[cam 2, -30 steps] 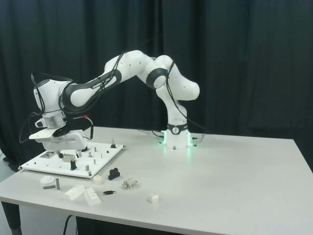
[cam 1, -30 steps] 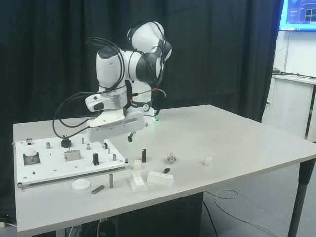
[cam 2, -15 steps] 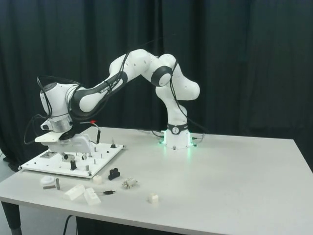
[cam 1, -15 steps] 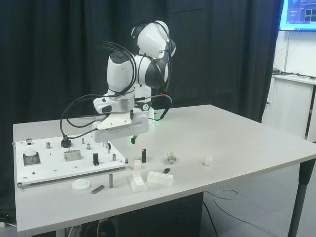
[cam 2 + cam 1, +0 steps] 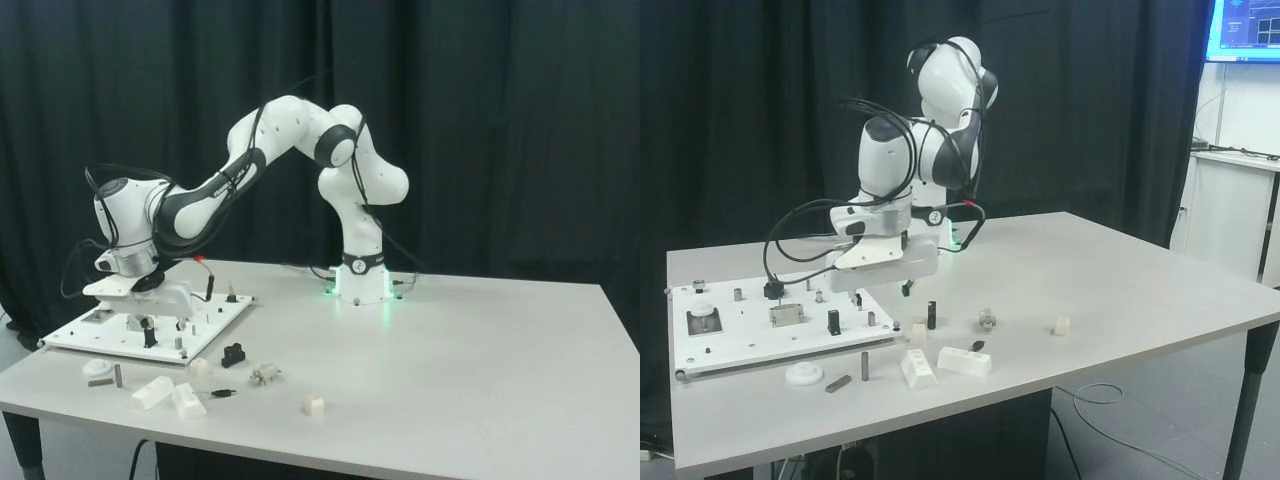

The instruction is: Remove square peg 4.

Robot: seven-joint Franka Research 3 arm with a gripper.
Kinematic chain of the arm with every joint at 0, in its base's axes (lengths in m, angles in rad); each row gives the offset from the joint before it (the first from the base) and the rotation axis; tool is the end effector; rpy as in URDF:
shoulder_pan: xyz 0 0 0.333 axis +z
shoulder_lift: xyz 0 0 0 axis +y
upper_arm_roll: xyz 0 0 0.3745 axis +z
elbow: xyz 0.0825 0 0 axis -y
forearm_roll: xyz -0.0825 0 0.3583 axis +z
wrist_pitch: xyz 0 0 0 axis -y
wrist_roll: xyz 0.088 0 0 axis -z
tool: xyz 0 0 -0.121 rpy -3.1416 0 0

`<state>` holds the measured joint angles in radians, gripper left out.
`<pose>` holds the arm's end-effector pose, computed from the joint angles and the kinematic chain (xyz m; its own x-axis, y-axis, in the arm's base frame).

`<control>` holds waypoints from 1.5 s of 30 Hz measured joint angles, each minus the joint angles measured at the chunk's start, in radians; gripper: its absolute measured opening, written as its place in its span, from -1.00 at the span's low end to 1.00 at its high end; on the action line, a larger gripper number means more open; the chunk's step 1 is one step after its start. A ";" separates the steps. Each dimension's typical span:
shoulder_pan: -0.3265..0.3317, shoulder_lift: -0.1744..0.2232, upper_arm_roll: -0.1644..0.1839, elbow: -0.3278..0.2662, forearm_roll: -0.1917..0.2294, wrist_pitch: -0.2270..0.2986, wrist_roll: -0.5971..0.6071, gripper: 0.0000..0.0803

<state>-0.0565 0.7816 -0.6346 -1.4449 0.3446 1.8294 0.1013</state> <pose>0.6132 -0.3378 0.3090 0.6426 -0.7337 -0.2207 -0.7198 -0.6768 0.1542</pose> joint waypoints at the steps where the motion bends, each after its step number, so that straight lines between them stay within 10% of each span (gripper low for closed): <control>1: 0.000 -0.007 0.004 -0.015 -0.003 0.011 0.000 0.99; 25: 0.049 -0.182 0.027 -0.398 -0.014 0.359 -0.026 0.99; 45: 0.050 -0.206 0.038 -0.498 0.029 0.499 -0.047 0.99</control>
